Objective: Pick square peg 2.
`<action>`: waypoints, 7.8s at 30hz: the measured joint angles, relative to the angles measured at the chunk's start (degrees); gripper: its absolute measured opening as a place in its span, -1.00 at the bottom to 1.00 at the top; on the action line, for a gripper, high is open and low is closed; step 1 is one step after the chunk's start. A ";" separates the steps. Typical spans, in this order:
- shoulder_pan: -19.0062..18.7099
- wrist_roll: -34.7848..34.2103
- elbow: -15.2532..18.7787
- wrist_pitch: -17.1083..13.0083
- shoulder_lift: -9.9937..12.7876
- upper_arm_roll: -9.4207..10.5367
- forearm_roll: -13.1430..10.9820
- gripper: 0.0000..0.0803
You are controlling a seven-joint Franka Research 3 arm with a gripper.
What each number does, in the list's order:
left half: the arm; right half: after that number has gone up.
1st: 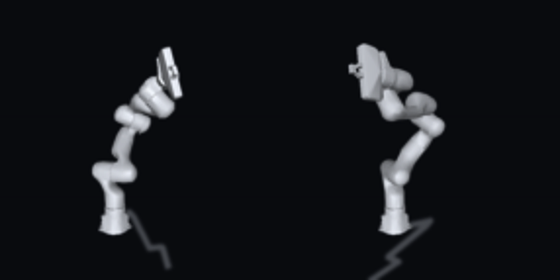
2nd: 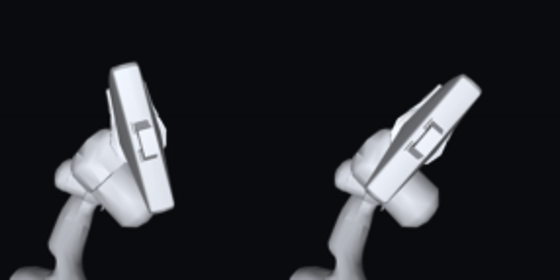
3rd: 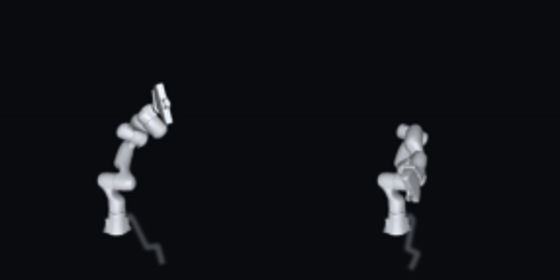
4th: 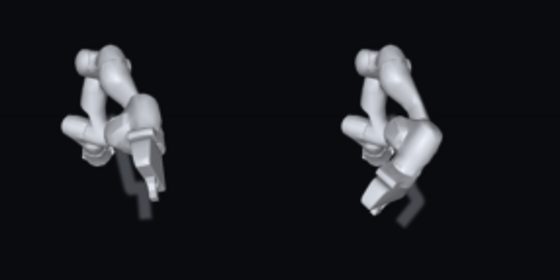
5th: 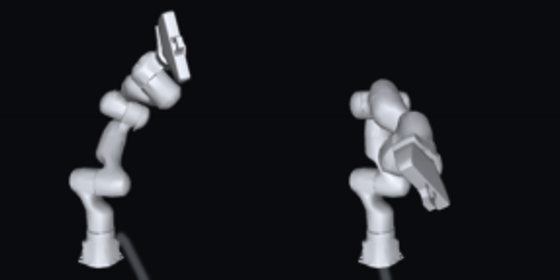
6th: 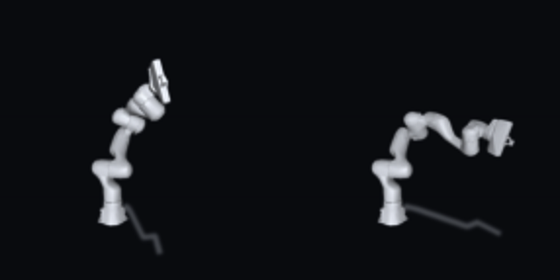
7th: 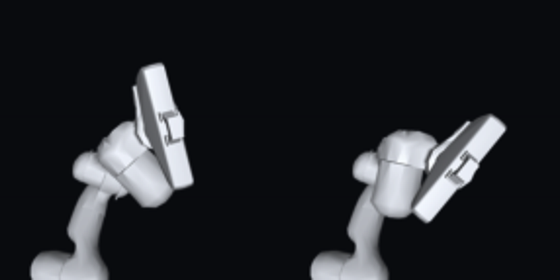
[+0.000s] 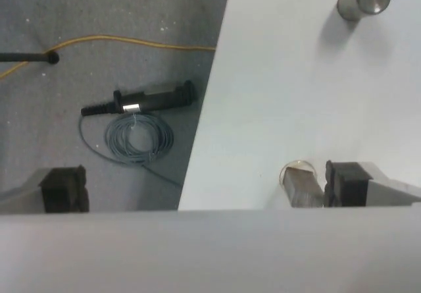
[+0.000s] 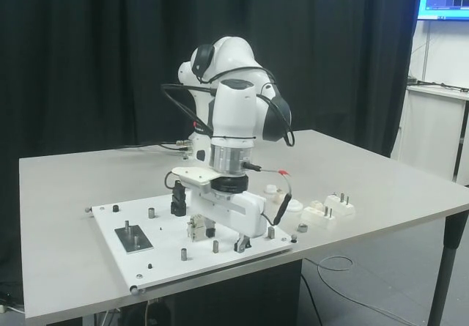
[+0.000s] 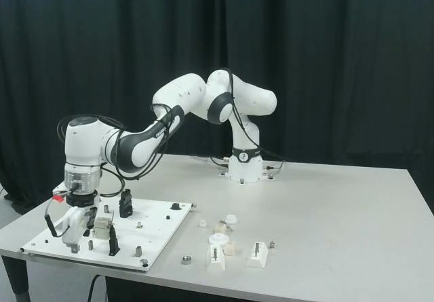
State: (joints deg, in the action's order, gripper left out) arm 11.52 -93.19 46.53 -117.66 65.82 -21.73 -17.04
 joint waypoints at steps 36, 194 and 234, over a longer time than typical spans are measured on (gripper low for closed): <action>0.01 0.08 -1.48 0.20 -0.57 -0.62 3.21 0.99; -7.00 21.24 0.24 34.32 -8.82 16.14 36.20 0.99; -6.72 29.78 3.45 39.35 -8.82 16.20 36.60 0.99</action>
State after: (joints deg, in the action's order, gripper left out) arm 4.81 -63.42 49.98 -78.31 57.00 -5.53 19.56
